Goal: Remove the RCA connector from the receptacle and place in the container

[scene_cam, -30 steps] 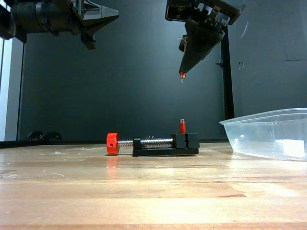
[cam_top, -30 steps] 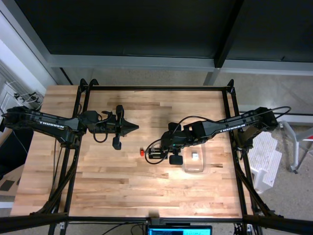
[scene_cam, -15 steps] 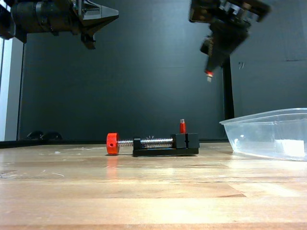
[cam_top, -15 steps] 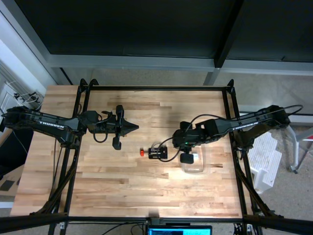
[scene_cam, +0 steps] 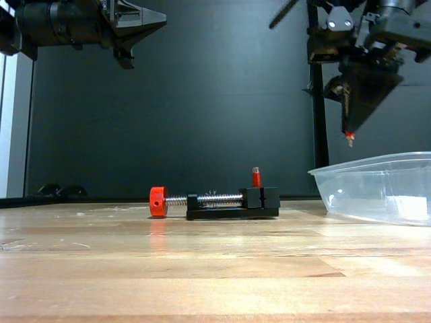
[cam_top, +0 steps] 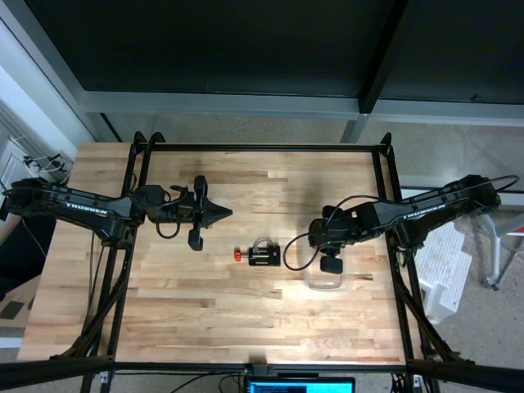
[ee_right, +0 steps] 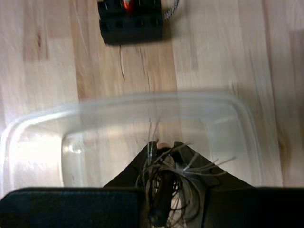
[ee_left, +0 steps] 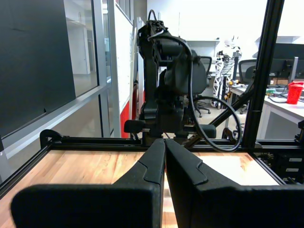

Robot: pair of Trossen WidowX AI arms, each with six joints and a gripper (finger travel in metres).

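A light wooden plank table [cam_top: 205,311] is bounded by black rails. Directly on it are set the receptacle [cam_top: 264,256], near the middle, and the container [cam_top: 327,283], to its right and apart from it. The left gripper [cam_top: 225,213] is held pinched together above the left half, and the right gripper [scene_cam: 348,129] above the container, with the RCA connector [scene_cam: 349,139] clamped in it.

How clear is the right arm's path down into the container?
Likely clear: the right tool, shut on the RCA connector, hangs over the open container, nothing between. The left tool is parked high at left.
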